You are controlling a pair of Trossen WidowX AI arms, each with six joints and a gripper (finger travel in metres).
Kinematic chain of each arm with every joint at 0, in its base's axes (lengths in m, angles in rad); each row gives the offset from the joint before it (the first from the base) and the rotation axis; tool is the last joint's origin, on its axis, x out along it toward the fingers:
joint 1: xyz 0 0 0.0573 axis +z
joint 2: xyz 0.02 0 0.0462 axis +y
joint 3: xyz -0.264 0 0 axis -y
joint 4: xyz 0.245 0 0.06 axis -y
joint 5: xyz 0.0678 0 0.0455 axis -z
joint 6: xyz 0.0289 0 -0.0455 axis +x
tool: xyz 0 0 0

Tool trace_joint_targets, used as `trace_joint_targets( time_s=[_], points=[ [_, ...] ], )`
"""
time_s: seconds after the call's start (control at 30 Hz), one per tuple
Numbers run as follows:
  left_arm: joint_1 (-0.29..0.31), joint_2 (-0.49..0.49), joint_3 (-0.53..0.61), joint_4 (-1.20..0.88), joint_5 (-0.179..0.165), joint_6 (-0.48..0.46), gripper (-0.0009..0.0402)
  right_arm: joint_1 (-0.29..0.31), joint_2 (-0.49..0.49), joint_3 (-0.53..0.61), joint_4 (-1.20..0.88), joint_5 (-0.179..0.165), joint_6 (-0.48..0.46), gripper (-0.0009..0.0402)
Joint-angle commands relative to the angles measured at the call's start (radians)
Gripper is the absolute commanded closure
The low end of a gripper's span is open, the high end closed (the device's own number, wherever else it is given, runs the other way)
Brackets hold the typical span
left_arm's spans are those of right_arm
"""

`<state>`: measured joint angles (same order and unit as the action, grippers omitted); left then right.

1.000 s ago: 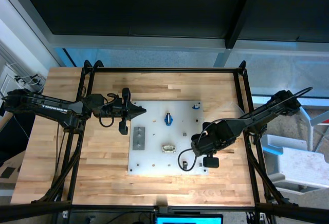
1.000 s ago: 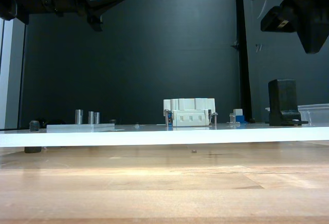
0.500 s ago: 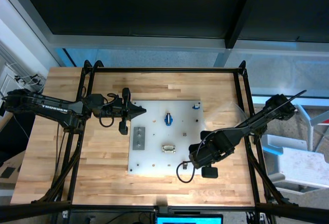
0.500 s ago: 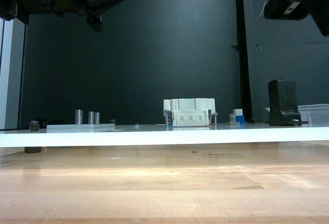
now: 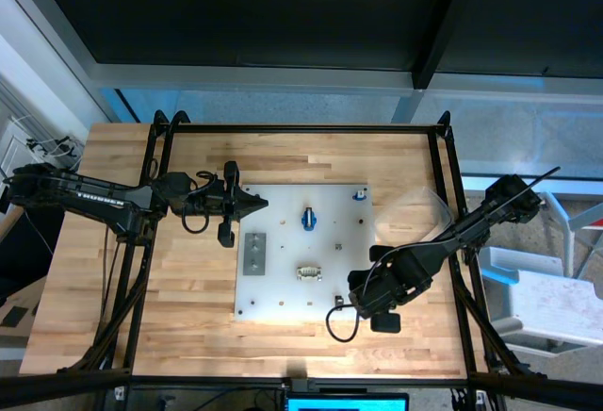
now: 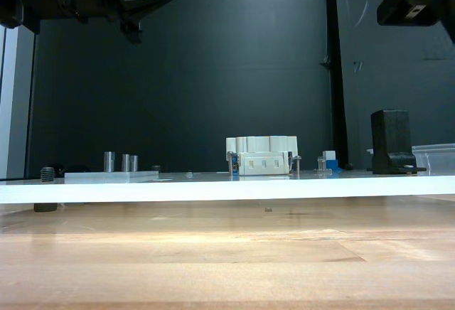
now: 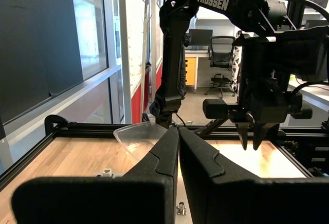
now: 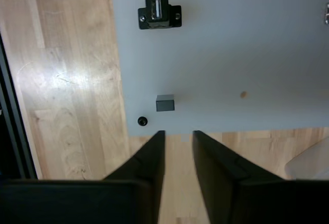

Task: Pick the 16mm bar from the taskboard and place it in the container

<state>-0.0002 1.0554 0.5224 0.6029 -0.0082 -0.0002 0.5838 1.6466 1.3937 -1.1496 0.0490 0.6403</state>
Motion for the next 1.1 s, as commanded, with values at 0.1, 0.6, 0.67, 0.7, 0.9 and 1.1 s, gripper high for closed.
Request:
trace_joint_targets(
  time_s=[0.1,0.6,0.67,0.7,0.9,1.1],
  points=[
    [0.000,0.000,0.000,0.000,0.000,0.000,0.0393,0.003,-0.001,-0.022,0.016,0.011,0.003,0.0227],
    [0.000,0.000,0.000,0.000,0.000,0.000,0.0393,0.017,0.045,-0.050,0.076,0.012,-0.020,0.0160],
    [0.000,0.000,0.000,0.000,0.000,0.000,0.0393,0.017,0.051,-0.060,0.097,0.011,-0.020,0.0160],
    [0.000,0.000,0.000,0.000,0.000,0.000,0.0393,0.018,0.052,-0.065,0.109,0.012,-0.021,0.0160],
    [0.000,0.000,0.000,0.000,0.000,0.000,0.0393,0.019,0.052,-0.120,0.171,0.010,-0.021,0.0160],
    [0.000,0.000,0.000,0.000,0.000,0.000,0.0393,0.021,0.052,-0.150,0.190,0.013,-0.028,0.0160]
  ],
)
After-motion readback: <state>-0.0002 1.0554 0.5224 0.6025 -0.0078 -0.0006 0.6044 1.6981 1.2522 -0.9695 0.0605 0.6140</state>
